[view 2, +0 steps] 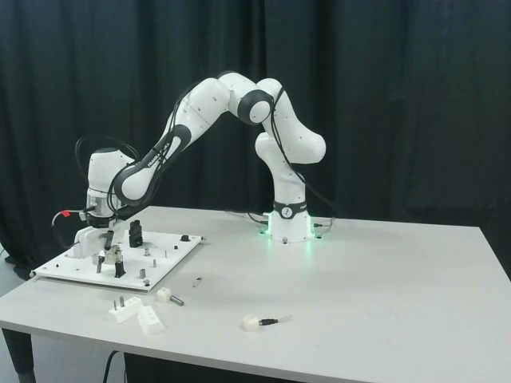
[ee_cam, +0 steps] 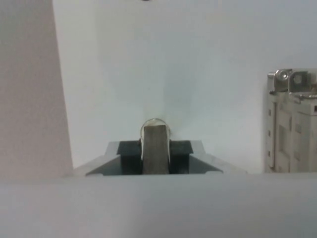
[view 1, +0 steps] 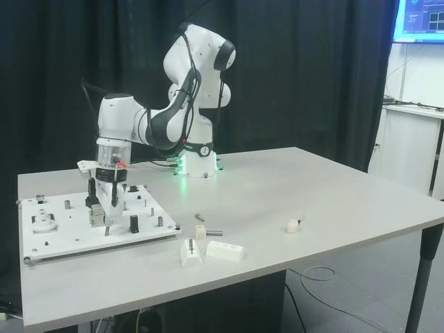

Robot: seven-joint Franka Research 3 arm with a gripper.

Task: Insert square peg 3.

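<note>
I have the grey surface (view 1: 291,187) wide in both room views, with the white arm (view 2: 215,100) bolted near its back and reaching out and down over the white board (view 1: 83,232) at one end. The second room view shows the board's far edge and a black block (view 2: 136,233) on it beside the wrist. The first room view gives me the loose white blocks (view 1: 223,250) lying on the surface just off the board's near corner, and one small white piece (view 1: 293,225) well apart from them.

The gripper (view 1: 105,198) hangs low over the board among the upright pins. Only the wrist view shows what it has: the fingers are closed to a narrow gap on the square peg (ee_cam: 155,148), which stands between them with its end pointing down at the white board face. A grey metal fixture (ee_cam: 292,121) sits off to one side in that view. From the room views I cannot tell the peg from the fingers.
</note>
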